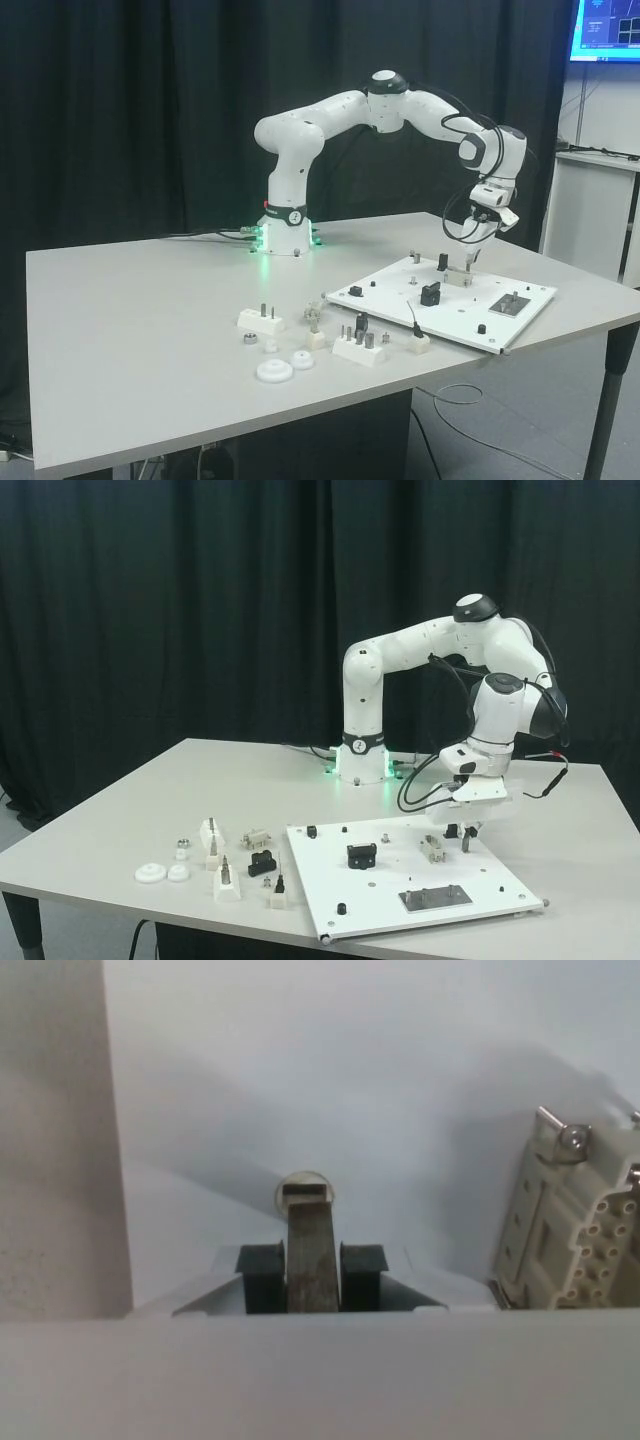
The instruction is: Insert square peg 3.
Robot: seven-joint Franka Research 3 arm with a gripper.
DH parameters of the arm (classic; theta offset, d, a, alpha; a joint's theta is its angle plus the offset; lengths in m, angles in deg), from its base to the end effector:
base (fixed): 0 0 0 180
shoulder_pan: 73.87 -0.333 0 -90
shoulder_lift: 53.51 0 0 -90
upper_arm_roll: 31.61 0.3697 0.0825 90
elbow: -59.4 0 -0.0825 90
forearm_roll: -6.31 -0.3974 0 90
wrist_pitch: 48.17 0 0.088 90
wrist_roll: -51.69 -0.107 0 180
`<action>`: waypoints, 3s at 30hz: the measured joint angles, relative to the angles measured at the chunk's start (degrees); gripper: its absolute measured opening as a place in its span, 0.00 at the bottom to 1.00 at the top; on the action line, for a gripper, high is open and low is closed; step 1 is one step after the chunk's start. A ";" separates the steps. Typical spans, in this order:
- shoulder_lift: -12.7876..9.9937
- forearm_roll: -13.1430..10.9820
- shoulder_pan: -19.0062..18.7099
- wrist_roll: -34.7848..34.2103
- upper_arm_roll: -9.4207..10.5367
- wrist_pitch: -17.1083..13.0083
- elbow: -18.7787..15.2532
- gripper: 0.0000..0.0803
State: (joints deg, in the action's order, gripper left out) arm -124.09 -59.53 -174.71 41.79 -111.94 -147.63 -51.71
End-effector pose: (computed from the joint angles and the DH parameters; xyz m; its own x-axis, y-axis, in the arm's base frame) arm 0.4831 0.3744 0.2428 0.9634 -0.2558 -0.0801 -0.2402 -0.9565 0.1658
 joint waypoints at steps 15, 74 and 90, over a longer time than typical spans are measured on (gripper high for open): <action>0.01 -0.18 -0.03 0.00 0.04 -0.04 0.00 0.14; 0.76 -0.80 -0.72 -0.49 0.43 -1.68 -1.25 0.14; 0.70 0.05 -1.19 1.09 0.55 -2.63 -1.27 0.14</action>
State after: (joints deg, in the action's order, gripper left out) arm -123.39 -59.48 -175.89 42.88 -111.39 -150.26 -52.98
